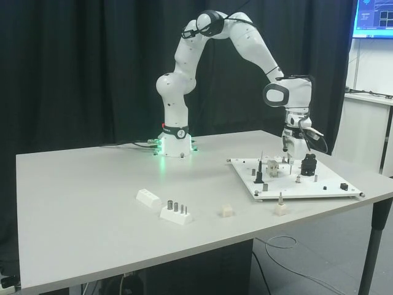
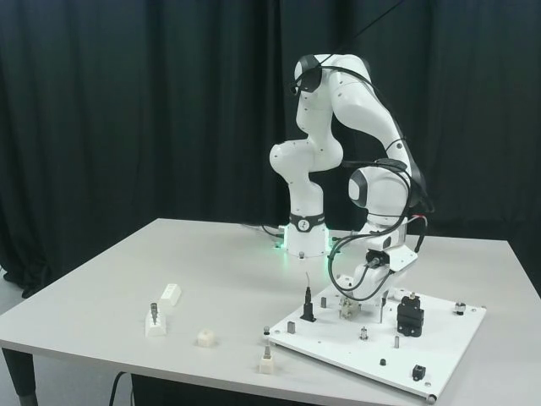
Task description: Insert square peg 1.
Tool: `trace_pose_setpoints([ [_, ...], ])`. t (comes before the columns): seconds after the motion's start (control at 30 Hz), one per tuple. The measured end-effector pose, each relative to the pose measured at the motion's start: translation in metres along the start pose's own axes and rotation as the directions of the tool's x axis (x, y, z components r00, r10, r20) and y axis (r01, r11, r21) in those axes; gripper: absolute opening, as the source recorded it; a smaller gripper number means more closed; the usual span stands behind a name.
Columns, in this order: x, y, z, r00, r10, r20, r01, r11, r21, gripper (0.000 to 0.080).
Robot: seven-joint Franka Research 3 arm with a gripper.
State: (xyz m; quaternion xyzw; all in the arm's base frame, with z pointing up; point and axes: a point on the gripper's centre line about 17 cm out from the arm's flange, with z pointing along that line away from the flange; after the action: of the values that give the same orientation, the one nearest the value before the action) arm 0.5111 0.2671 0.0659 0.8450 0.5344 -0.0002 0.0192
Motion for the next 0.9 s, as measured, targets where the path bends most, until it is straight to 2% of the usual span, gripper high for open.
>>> trace_pose_setpoints([
  [0.9, -0.0026, -0.0025, -0.0002, 1.0, 0.0, 0.01, 0.0, 1.0, 0.008, 0.0027],
])
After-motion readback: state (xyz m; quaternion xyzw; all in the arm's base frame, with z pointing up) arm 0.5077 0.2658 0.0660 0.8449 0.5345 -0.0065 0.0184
